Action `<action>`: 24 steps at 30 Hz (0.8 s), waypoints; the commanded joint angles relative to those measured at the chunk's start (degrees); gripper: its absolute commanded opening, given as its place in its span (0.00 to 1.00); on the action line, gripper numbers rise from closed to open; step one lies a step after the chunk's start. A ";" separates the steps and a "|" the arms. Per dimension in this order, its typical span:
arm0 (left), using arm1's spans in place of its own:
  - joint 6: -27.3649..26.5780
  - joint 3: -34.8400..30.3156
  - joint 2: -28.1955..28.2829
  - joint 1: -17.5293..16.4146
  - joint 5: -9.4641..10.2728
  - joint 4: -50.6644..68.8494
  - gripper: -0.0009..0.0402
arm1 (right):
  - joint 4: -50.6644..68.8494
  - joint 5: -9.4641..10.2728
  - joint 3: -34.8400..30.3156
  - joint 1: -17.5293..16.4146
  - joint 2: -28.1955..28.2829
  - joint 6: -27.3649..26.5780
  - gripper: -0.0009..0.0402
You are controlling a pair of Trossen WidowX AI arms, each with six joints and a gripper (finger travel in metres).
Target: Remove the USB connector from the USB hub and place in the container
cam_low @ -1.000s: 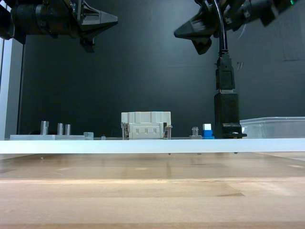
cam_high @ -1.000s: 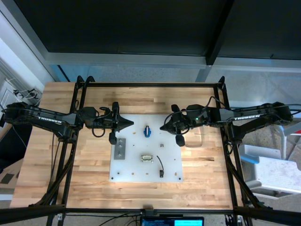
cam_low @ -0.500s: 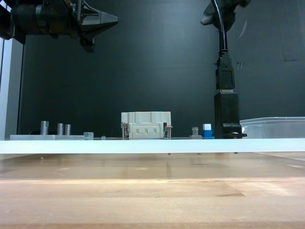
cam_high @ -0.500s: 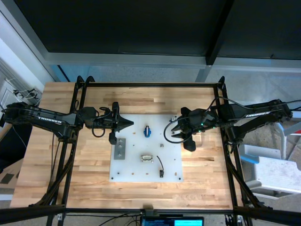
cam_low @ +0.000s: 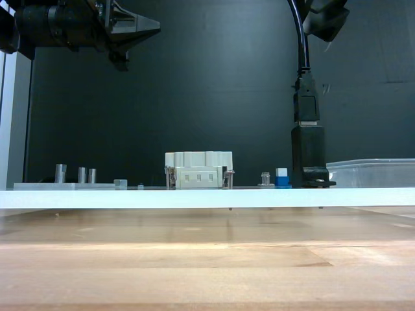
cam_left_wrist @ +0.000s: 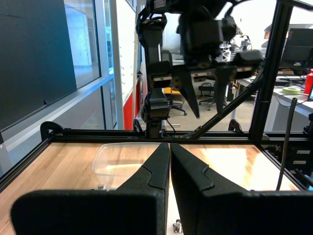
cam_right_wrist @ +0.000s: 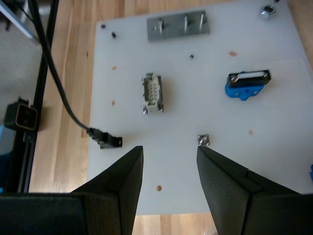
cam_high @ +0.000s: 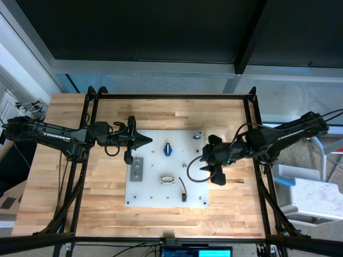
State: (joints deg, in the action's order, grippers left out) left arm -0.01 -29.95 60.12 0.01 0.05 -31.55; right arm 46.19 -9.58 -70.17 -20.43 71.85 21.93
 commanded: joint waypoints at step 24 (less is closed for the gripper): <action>0.02 0.00 0.00 0.00 -0.02 0.00 0.02 | 1.16 -5.95 -5.90 -12.50 17.31 8.92 0.39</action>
State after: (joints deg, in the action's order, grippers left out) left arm 0.01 -29.95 60.10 0.01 0.05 -31.53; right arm 47.37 -15.49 -75.48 -32.71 88.40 30.20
